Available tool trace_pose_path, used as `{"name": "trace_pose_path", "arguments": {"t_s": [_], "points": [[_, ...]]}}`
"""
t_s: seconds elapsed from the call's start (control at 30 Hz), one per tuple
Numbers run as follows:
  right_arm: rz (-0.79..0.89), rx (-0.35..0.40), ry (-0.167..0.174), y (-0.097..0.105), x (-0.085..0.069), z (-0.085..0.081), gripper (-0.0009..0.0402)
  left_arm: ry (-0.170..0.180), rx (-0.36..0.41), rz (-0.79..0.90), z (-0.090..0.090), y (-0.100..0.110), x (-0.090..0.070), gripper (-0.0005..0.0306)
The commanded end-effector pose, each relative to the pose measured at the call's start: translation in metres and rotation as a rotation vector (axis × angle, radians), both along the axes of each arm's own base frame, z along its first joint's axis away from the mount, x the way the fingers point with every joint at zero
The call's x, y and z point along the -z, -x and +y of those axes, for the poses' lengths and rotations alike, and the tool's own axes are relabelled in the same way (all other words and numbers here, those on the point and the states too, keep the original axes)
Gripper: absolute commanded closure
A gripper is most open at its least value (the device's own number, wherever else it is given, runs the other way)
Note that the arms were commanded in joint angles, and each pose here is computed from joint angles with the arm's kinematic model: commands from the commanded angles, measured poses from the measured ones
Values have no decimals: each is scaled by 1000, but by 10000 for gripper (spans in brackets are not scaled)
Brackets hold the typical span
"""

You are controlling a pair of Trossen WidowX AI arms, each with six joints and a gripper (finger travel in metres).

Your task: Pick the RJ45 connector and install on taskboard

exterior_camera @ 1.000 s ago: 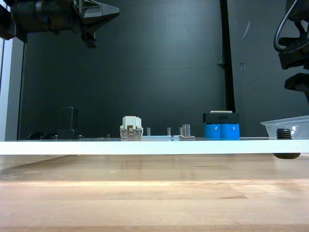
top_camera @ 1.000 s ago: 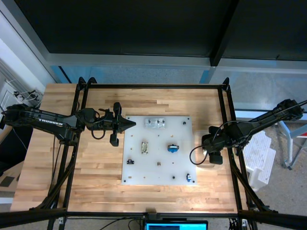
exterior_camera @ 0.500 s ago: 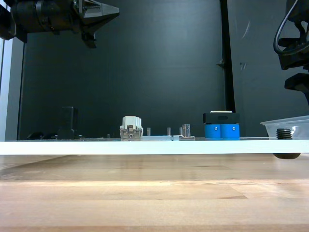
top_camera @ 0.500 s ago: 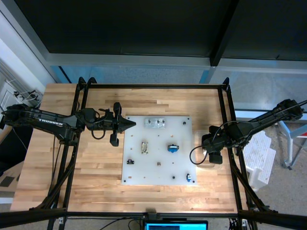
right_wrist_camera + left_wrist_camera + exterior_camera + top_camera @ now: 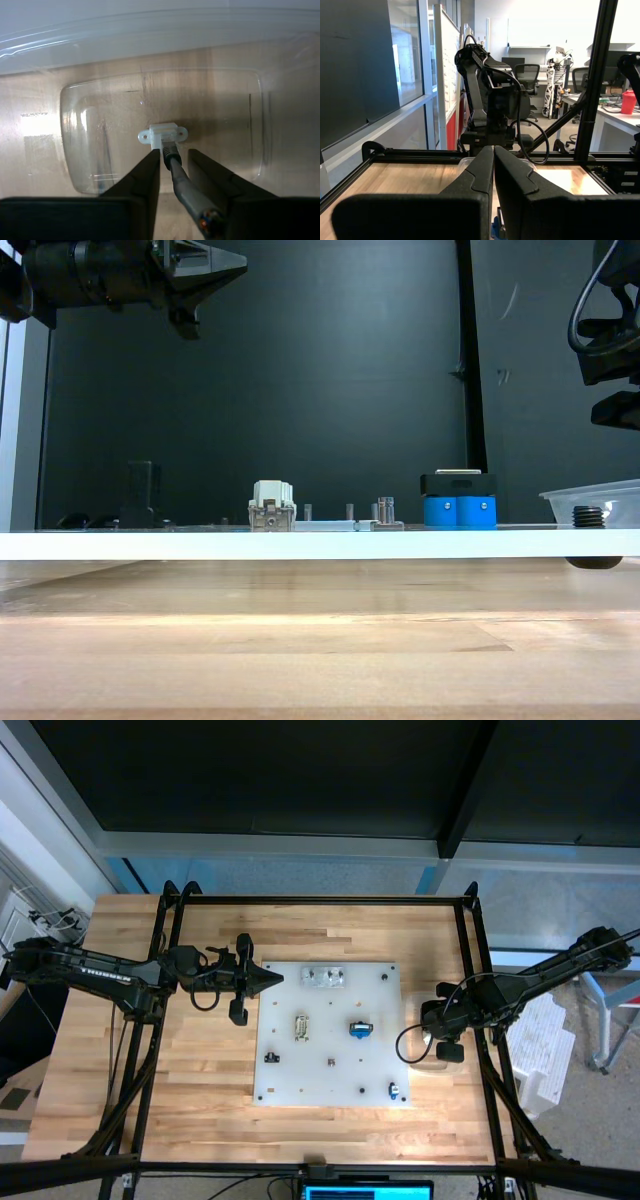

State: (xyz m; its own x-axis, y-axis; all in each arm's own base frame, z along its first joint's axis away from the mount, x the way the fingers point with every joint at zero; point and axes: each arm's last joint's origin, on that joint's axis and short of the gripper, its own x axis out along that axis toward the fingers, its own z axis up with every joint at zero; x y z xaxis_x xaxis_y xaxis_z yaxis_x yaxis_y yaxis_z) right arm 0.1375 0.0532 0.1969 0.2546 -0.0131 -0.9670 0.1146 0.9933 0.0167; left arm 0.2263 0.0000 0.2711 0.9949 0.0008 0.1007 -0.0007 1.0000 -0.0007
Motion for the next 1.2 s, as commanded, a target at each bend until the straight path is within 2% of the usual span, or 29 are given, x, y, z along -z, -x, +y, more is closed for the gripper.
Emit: {"name": "trace_pose_path", "arguments": {"t_s": [0.03,0.13,0.47,0.73,0.97,1.2], "points": [[3,-3,-5,0,-2,0,363,0,0,0,0,0,0,300],[7,-7,-2,0,-4,0,395,0,0,0,0,0,0,300],[1,-21,-20,-1,-13,2,393,0,0,0,0,0,0,300],[15,-20,-14,-1,-41,1,393,0,0,0,0,0,0,300],[-19,-12,-32,-2,-68,2,393,0,0,0,0,0,0,300],[-16,-14,-29,-2,-72,2,393,0,0,0,0,0,0,300]]}}
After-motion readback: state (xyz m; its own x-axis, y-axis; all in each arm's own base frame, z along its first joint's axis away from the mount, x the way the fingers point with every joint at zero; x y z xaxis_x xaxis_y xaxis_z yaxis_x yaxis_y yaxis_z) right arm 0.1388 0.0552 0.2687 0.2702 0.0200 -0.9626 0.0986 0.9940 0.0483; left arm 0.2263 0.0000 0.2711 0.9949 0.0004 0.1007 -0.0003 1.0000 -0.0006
